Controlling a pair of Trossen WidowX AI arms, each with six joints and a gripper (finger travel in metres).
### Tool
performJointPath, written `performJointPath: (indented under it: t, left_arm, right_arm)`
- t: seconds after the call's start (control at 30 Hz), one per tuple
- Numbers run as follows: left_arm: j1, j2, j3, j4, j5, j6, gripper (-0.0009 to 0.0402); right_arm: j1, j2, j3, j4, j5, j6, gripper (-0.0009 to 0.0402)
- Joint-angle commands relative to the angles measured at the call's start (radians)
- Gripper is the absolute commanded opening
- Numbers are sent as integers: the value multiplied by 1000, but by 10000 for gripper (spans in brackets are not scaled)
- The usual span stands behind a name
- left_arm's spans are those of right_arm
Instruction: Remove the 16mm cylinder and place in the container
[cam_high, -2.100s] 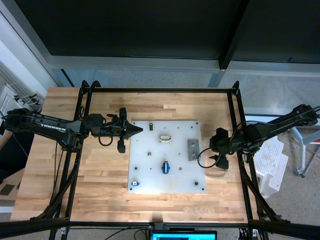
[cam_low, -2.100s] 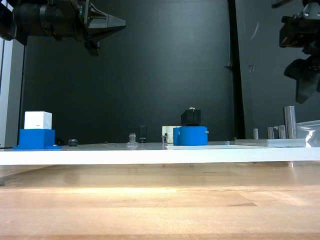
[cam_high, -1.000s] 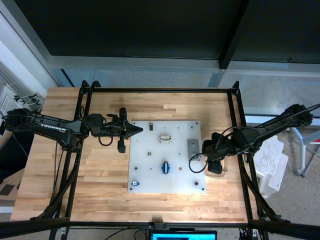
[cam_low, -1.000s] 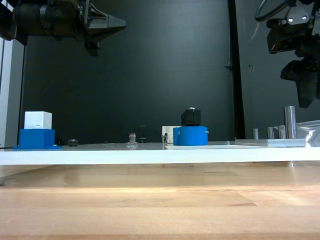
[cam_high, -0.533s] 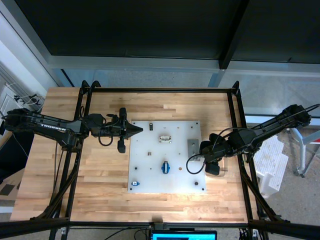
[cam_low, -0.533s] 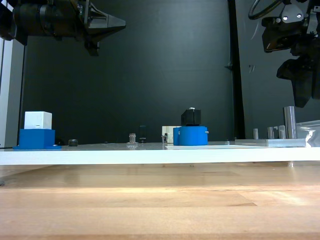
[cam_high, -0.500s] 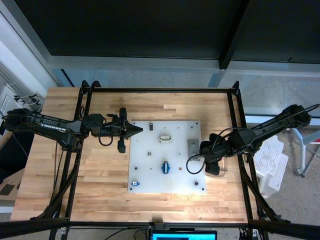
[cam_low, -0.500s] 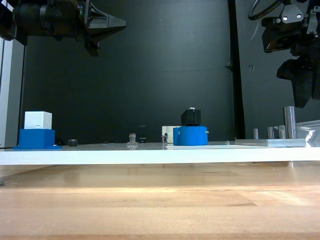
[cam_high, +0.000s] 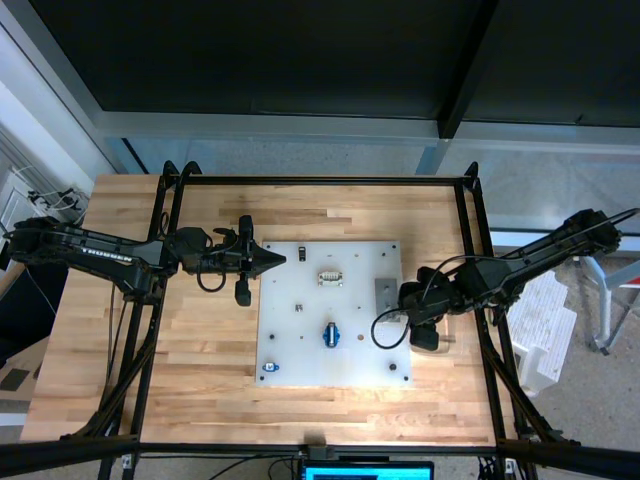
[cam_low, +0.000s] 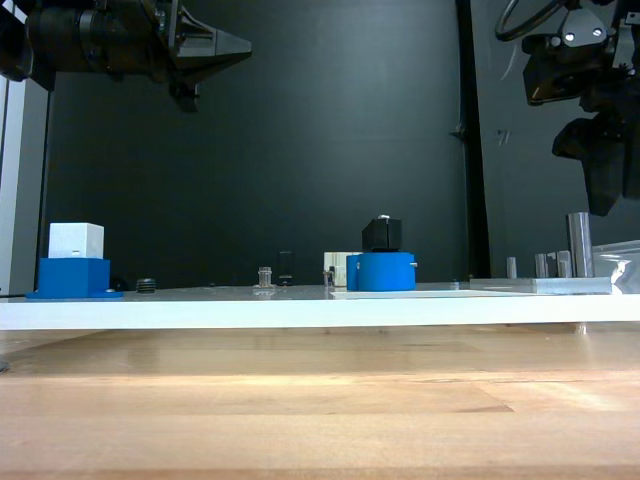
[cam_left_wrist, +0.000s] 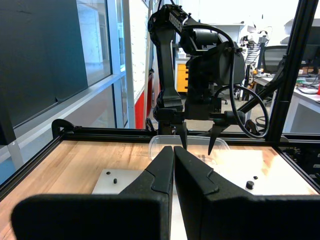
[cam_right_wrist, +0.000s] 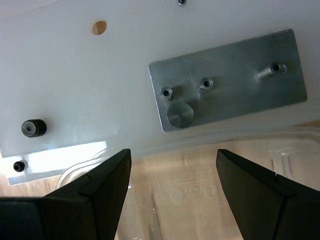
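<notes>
Right hand (cam_right_wrist: 172, 152) spread wide, empty, over clear plastic tub (cam_right_wrist: 200, 195); tiny silvery-grey metal cylinder (cam_right_wrist: 180, 114) just ahead, seated in grey rectangular block (cam_right_wrist: 235, 75). Left hand (cam_left_wrist: 173, 148) pressed together, empty, high above wooden bench (cam_high: 180, 350).

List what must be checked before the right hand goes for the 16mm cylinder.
1. Right hand open: ok, jaws wide apart.
2. 16mm cylinder seated upright in the grey metal block: ok.
3. Right hand around the cylinder: not ok. It hangs over the container rim, beside the block.
4. Room next to the smaller pegs: cannot tell. Two stand close to the cylinder.
5. Container placed to receive: ok, beside the white board edge, under the right hand.
6. Left hand out of the way: ok, shut, parked above the board's opposite edge.
</notes>
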Motion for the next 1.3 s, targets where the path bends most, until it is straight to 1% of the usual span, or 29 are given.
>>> performJointPath:
  t: [0.03,0.07,0.1,0.27,0.43,0.57,0.8,0.97,1.13,1.2,1.3]
  left_arm:
    - [0,0,0,0,0,0,0]
    - [0,0,0,0,0,0,0]
    - [0,0,0,0,0,0,0]
    - [0,0,0,0,0,0,0]
    - [0,0,0,0,0,0,0]
    - [0,0,0,0,0,0,0]
    - [0,0,0,0,0,0,0]
    - [0,0,0,0,0,0,0]
    - [0,0,0,0,0,0,0]
    - [0,0,0,0,0,0,0]
    - [0,0,0,0,0,0,0]
  right_arm:
    - [-2,47,44,-15,25,-73,238]
    - [-2,60,53,-14,37,-92,238]
    - [-5,76,60,-13,40,-113,238]
    - [-21,140,63,24,35,-182,229]
    - [-28,176,61,55,34,-209,205]
    - [-32,179,56,59,33,-219,173]
    - [-32,179,55,58,26,-238,102]
    - [-32,179,55,58,26,-238,51]
    - [-32,179,55,58,26,-237,8]
    - [-32,175,55,58,26,-238,-2]
    - [-32,165,59,55,25,-237,5]
